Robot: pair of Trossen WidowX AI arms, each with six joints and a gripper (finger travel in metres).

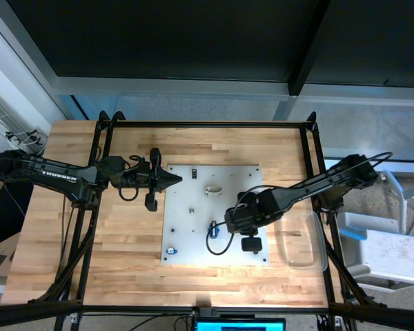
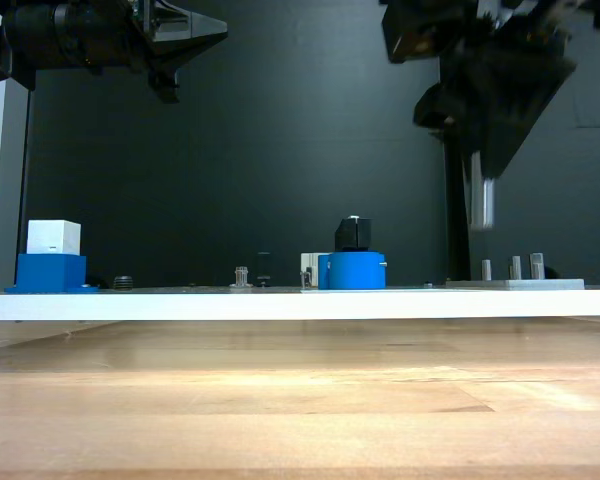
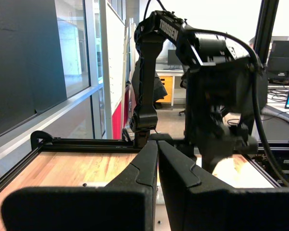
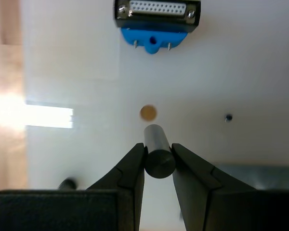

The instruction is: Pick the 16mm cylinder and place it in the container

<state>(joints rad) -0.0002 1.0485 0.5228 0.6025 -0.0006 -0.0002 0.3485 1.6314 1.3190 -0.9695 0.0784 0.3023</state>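
Note:
The 16mm cylinder [image 4: 159,162], a short dark-grey metal peg, is clamped between the fingers of my right gripper [image 4: 158,147] and held above the white board [image 4: 77,53]. In the low view the cylinder [image 2: 482,203] hangs upright under the right gripper [image 2: 486,150], well clear of the board. From above, the right gripper [image 1: 232,222] sits over the board's right half. The container [image 1: 302,241], a clear tub, lies on the wood to its right. My left gripper [image 1: 175,178] is shut, empty, and raised at the board's left edge.
A blue upright part [image 2: 355,270] with a black top stands mid-board. A flat grey block with pegs [image 2: 515,284] lies just below and right of the held cylinder. A D-sub connector on a blue mount [image 4: 156,24] and a brass-coloured hole [image 4: 148,112] are ahead of the right gripper.

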